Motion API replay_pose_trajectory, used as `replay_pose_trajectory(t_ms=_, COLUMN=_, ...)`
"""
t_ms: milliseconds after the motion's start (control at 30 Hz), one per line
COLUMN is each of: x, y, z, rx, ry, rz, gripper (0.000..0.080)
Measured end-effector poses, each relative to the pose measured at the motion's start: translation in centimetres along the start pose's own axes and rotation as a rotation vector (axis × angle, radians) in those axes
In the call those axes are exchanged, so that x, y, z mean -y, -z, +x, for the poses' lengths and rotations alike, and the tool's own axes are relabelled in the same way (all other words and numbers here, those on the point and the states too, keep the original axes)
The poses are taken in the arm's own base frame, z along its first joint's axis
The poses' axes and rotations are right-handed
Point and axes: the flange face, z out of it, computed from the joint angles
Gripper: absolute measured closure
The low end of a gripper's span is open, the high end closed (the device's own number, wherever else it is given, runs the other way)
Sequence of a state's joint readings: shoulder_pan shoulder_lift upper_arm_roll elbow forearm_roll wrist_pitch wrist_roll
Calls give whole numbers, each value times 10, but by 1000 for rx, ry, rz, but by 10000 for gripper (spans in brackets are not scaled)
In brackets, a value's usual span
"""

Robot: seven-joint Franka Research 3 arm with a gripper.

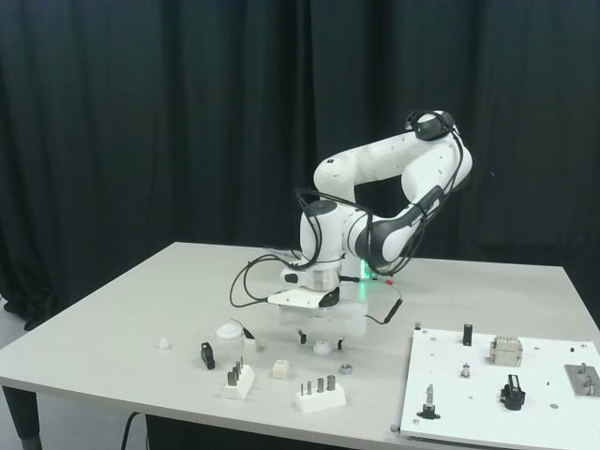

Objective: Pick large gear.

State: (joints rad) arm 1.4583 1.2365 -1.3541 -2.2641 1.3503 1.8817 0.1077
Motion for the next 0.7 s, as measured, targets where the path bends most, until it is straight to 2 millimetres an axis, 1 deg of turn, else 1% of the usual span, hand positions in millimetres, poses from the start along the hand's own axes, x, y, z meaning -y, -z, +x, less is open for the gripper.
replay_pose_trajectory(t_ms=167, x=-1, y=1, z=1, rx=-1, ry=-2, rz=2, gripper=39)
replay_pose_trajectory(t_ms=200, x=-1, y=2, z=1, rx=-1, ry=-2, rz=2, gripper=12)
replay_pose_trajectory(t_ms=700, x=-5, y=10, z=0, rx=12, ry=-11, rz=9, gripper=3)
